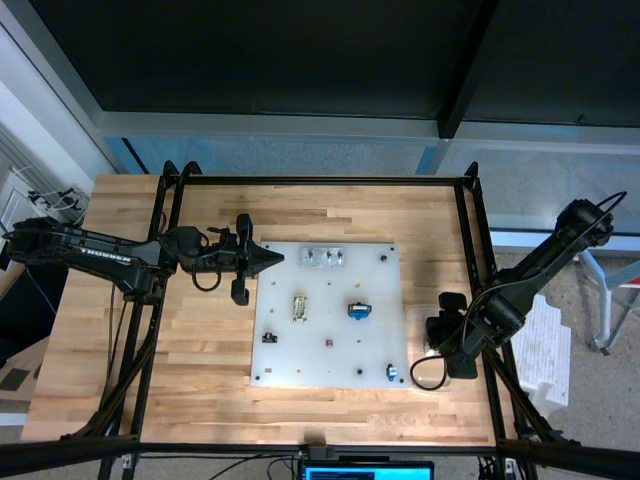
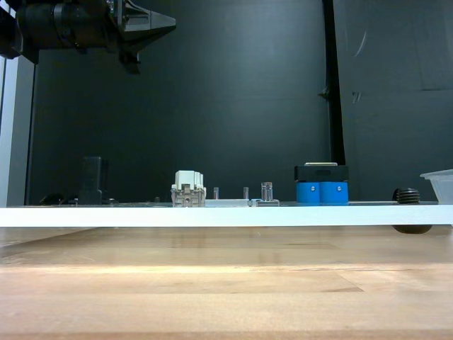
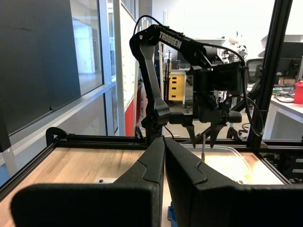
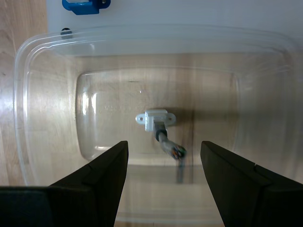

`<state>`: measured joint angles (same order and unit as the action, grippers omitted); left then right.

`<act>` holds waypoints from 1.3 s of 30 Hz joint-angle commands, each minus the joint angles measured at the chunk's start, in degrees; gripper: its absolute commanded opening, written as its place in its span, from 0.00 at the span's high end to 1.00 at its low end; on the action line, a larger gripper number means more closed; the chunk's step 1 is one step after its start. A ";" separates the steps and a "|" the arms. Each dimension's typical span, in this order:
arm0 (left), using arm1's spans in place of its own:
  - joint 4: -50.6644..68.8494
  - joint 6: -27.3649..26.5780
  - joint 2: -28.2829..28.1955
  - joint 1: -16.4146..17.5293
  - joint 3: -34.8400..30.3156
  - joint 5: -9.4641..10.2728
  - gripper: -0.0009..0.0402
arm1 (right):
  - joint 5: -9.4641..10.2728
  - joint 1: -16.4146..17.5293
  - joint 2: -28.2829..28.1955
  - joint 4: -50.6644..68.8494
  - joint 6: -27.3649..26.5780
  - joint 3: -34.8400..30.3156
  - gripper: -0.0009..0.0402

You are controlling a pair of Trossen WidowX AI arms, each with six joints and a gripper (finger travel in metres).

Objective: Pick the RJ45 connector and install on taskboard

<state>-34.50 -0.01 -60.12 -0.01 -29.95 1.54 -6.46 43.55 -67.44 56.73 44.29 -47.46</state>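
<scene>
- The small, whitish-clear plastic RJ45 connector point(image 4: 155, 118) lies on the floor of a clear, round-cornered plastic tray point(image 4: 28, 94). A short stub of grey cable trails from it (coloured wire ends show at the cut tip).
- The black right gripper point(image 4: 163, 143) points down into that tray with its fingers spread wide. The connector lies in line with the gap between them, and neither finger touches it.
- The tray stands on the pale wooden table point(image 1: 200, 340), just beside the right edge of the flat white square taskboard point(image 1: 300, 350).
- The black left gripper point(image 1: 268, 258) hangs well above the board's far left edge. Its fingers are pressed together with nothing between them, and their tips point toward the right arm.
- On the board stand a beige connector block point(image 2: 188, 190), a blue fitting with a black cap point(image 2: 322, 191) and, near the far edge, a silvery block point(image 1: 325, 258).
</scene>
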 commanded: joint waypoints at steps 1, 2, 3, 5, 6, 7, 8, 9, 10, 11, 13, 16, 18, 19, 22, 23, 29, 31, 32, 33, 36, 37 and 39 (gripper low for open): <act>0.00 0.00 0.00 0.02 0.00 0.00 0.98 | -0.31 0.00 -0.61 -0.87 -0.09 0.39 0.46; 0.00 0.00 0.00 0.00 0.00 0.00 0.98 | -0.59 0.00 -0.90 -0.87 -0.22 0.44 0.46; -0.02 0.02 0.00 0.00 0.00 0.00 0.98 | -1.22 0.00 -1.33 -0.90 -0.44 0.44 0.46; 0.00 0.00 0.00 0.00 0.00 0.00 0.98 | -2.01 -0.02 -1.64 -1.16 -0.90 0.55 0.46; -0.02 0.00 0.00 0.00 0.00 0.00 0.98 | -2.01 -0.02 -1.70 -1.40 -1.16 0.63 0.46; 0.00 0.00 0.00 0.02 0.00 0.00 0.98 | -2.01 -0.04 -1.73 -1.75 -1.20 0.85 0.46; 0.00 0.00 0.00 0.02 0.00 0.00 0.98 | -1.99 -0.04 -1.70 -2.08 -1.20 1.09 0.46; 0.00 0.00 0.00 0.00 0.00 0.00 0.98 | -1.99 -0.04 -1.70 -2.36 -1.20 1.36 0.46; 0.00 0.00 0.00 0.00 0.00 0.00 0.98 | -1.95 -0.04 -1.70 -2.64 -1.18 1.64 0.46; 0.00 0.00 0.00 0.02 0.00 0.00 0.98 | -1.77 -0.07 -1.70 -2.97 -1.16 1.97 0.46; 0.00 0.00 0.00 0.00 0.00 0.00 0.98 | -1.14 -0.07 -1.70 -4.02 -1.09 2.78 0.46; 0.00 0.00 0.00 0.00 0.00 0.00 0.98 | -1.01 -0.07 -1.70 -5.62 -1.07 3.96 0.46; 0.00 0.02 0.00 0.02 0.00 0.00 0.98 | -0.98 -0.04 -1.70 -6.08 -1.07 4.50 0.46; 0.00 0.00 0.00 0.00 0.00 0.00 0.98 | -0.94 -0.04 -1.70 -6.38 -1.07 4.74 0.46; 0.00 0.00 0.00 0.00 0.00 0.00 0.98 | -0.83 -0.04 -1.70 -7.69 -1.05 5.53 0.46; -0.02 0.00 0.00 0.00 0.00 0.00 0.98 | -0.83 -0.04 -1.70 -8.09 -1.05 5.77 0.46; 0.00 0.02 0.00 0.02 0.00 0.00 0.98 | -0.81 -0.02 -1.70 -9.73 -1.05 7.21 0.46; 0.00 0.00 0.00 0.00 0.00 0.00 0.98 | -0.81 0.00 -1.70 -10.43 -1.05 7.65 0.46; 0.00 0.00 0.00 0.02 0.00 0.00 0.98 | -0.85 0.00 -1.70 -10.45 -1.01 7.74 0.46; 0.00 0.02 0.00 0.00 0.00 0.00 0.98 | -0.85 -0.02 -1.70 -10.47 -1.03 7.87 0.47; 0.00 0.02 0.00 0.02 0.00 0.00 0.98 | -0.87 0.00 -1.70 -11.13 -1.05 8.37 0.50; 0.00 0.00 0.00 0.00 0.00 0.00 0.98 | -0.87 -0.02 -1.70 -11.26 -1.05 8.46 0.51; 0.00 0.00 0.00 0.02 0.00 0.00 0.98 | -0.87 -0.02 -1.70 -11.28 -1.09 8.46 0.54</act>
<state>-34.50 -0.01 -60.10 -0.01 -29.93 1.56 -7.33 43.53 -69.14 45.41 43.22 -39.00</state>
